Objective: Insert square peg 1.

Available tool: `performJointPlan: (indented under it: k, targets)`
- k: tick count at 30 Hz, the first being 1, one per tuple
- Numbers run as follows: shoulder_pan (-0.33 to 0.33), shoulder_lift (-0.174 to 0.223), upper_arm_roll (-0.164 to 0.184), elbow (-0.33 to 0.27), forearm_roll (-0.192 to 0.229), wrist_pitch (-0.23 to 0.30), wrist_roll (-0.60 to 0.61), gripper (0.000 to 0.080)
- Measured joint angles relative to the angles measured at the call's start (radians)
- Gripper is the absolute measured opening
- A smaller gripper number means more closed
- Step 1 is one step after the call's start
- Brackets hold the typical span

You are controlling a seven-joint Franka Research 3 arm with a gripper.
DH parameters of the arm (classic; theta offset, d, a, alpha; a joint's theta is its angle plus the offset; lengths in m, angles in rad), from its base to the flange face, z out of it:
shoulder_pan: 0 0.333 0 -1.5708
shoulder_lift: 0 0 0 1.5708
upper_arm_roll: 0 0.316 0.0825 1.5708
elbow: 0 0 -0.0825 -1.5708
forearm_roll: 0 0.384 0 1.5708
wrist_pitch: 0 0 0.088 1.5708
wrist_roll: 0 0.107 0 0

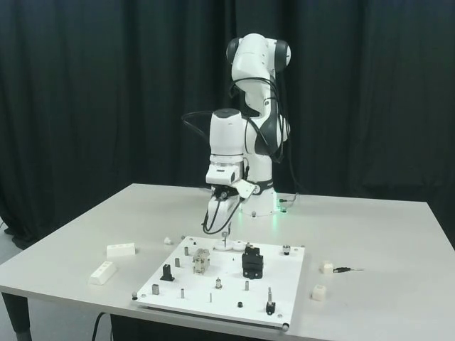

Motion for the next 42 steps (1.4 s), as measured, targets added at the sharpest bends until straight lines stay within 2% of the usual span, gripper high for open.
performJointPlan:
  k: [7, 17, 42]
  targets:
    - [-0.002, 0.044, 0.0, 0.002, 0.029, 0.064, -0.034, 0.003]
    - [-0.002, 0.092, 0.002, 0.005, 0.036, 0.133, -0.048, 0.003]
    - [-0.002, 0.136, 0.021, -0.002, 0.036, 0.169, -0.066, 0.003]
